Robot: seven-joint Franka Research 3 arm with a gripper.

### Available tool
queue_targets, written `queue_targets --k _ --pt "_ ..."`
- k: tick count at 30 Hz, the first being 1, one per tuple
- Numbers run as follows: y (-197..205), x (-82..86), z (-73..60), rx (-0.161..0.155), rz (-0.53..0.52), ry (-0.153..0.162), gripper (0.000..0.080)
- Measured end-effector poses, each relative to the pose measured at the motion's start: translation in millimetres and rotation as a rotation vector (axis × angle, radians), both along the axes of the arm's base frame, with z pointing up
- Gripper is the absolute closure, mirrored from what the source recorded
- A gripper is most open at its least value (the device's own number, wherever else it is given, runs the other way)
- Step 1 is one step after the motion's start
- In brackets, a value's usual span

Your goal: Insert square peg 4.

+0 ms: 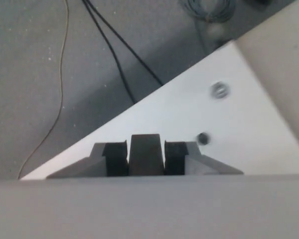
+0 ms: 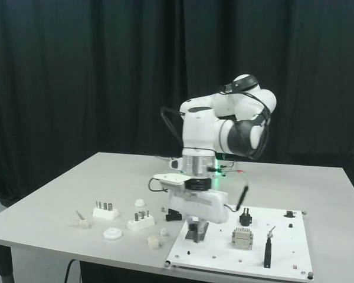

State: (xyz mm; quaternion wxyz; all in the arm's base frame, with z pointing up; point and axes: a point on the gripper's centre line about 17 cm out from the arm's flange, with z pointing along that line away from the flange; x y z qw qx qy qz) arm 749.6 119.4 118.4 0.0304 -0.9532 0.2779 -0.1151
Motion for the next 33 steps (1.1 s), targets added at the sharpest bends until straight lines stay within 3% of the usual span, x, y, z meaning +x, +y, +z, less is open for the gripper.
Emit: queue_targets --k 13,26,33 --pt "77.8 2.2 1.6 -0.034 0.116 0.008 0.0647" --pt "135.0 1.5 12.2 -0.119 0.249 -0.007 0.0647" --pt "162.1 1.5 11.5 -0.159 0.38 -0.012 0.0647"
